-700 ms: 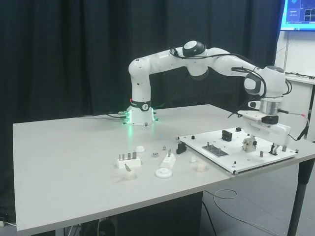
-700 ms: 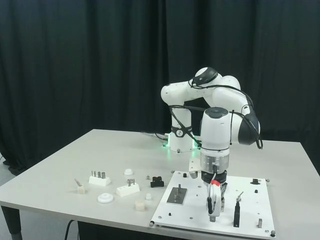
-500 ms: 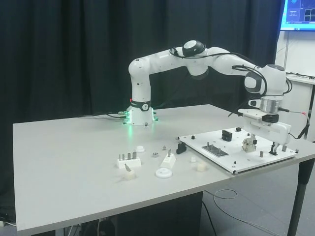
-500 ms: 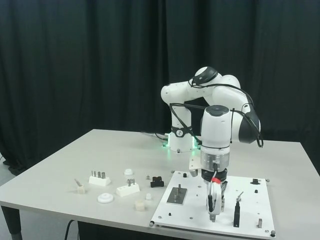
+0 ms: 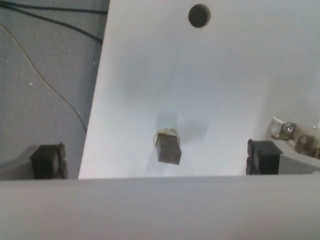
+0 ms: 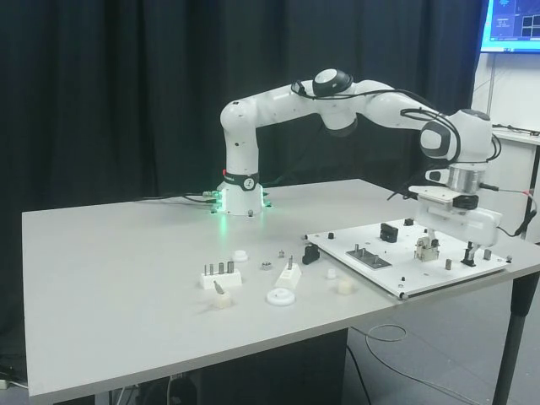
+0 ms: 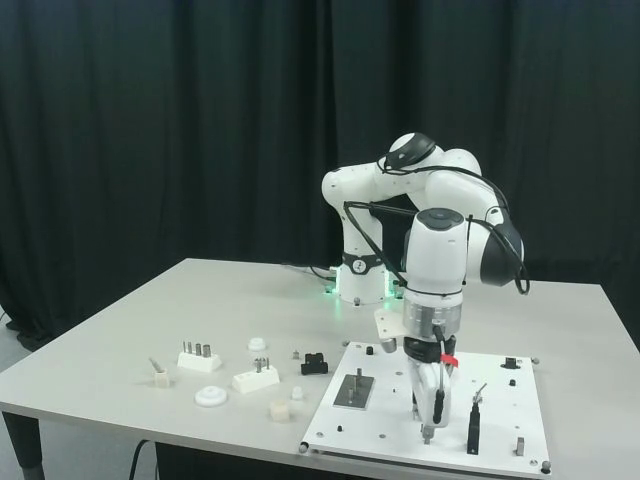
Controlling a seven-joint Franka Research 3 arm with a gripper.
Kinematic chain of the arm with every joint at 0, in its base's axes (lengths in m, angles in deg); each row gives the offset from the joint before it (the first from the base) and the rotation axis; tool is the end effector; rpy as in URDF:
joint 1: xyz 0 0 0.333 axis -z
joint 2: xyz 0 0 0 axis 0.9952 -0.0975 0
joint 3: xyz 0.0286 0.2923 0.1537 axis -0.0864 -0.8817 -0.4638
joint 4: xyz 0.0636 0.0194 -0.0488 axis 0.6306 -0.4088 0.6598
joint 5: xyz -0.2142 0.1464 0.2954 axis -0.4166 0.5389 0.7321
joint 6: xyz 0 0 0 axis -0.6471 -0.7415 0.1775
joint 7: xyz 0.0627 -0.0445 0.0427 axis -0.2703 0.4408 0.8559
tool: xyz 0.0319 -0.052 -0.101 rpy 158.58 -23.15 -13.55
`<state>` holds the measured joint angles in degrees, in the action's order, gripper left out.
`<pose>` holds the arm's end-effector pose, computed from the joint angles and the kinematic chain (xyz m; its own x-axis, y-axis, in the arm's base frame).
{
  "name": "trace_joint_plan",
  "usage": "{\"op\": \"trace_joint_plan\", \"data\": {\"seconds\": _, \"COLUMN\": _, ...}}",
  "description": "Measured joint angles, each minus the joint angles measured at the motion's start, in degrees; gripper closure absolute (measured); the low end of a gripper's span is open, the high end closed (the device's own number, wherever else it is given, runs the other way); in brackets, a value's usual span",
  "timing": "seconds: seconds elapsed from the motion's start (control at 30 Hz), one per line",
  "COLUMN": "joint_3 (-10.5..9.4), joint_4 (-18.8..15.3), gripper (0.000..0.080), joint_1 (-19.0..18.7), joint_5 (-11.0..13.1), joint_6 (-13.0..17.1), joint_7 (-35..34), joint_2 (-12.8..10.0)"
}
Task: Pick BNC.
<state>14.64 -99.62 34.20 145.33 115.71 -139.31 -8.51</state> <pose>0.7410 0.2484 0.2467 -0.5090 -0.8596 0.0436 -0.8607 0.5076 -0.0397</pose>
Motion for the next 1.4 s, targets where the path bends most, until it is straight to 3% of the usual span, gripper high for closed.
{"op": "trace_joint_plan", "data": {"seconds": 0.8, "joint_3": 0.60, "joint_4": 0.68, "gripper": 0.0003, "joint_1": 0.13, "joint_5": -2.94, "joint_6": -1.00, "joint_7": 6.05, "joint_2": 0.22}}
{"op": "trace_joint_plan", "data": {"seconds": 1.03, "joint_3": 1.95, "joint_4": 1.65, "gripper": 0.0003, "joint_1": 0.04, "joint_5": -4.37, "joint_6": -3.26, "joint_7": 6.40, "joint_2": 0.23}}
{"op": "trace_joint_plan", "data": {"seconds": 1.4, "joint_3": 5.45, "joint_4": 1.91, "gripper": 0.0003, "joint_1": -0.37, "joint_5": -6.48, "joint_6": -9.72, "joint_7": 8.73, "joint_2": 0.25}}
